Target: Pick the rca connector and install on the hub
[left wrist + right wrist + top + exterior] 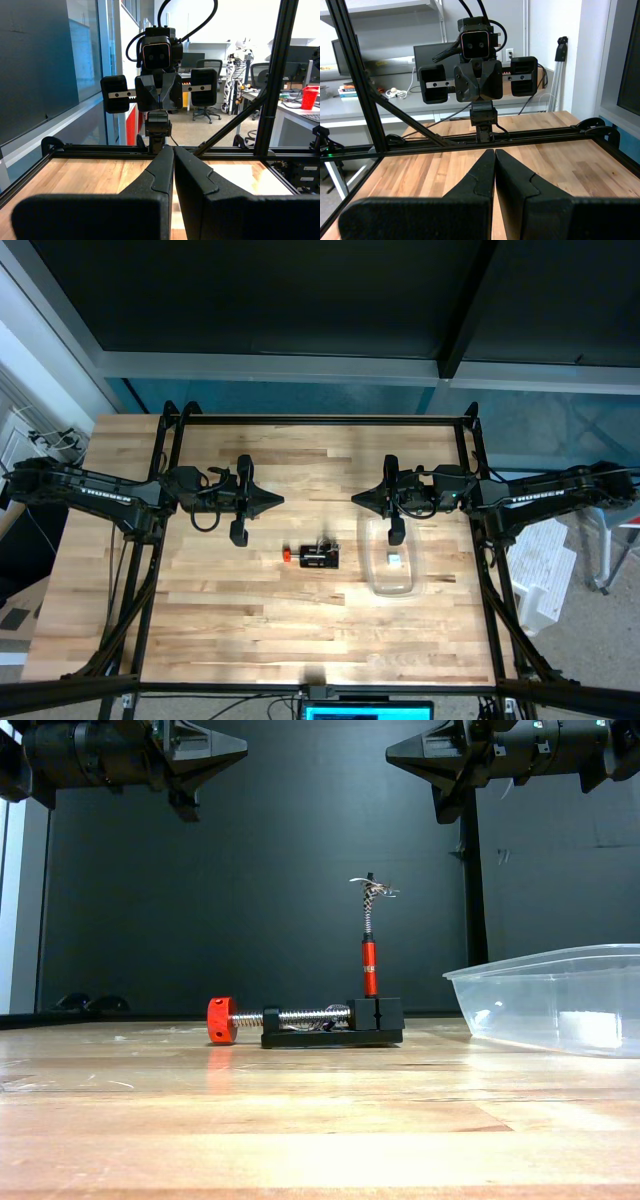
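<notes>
Hovering at eleven and one o'clock of the small black red-knobbed hub [320,558] on the wooden counter [250,625], the left gripper [280,500] and right gripper [355,499] had jaws pressed together; the tiny metallic rca connector [368,955] stood upright on the hub.

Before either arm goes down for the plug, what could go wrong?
1. I can't pick out the plug in any view; a grasp could land on the wrong piece, like the white square in the clear tray.
2. A thin upright post with frayed wire stands on the black block; a descending claw could knock it.
3. The left claw and right claw hang shut, high above the table; they must open first.
</notes>
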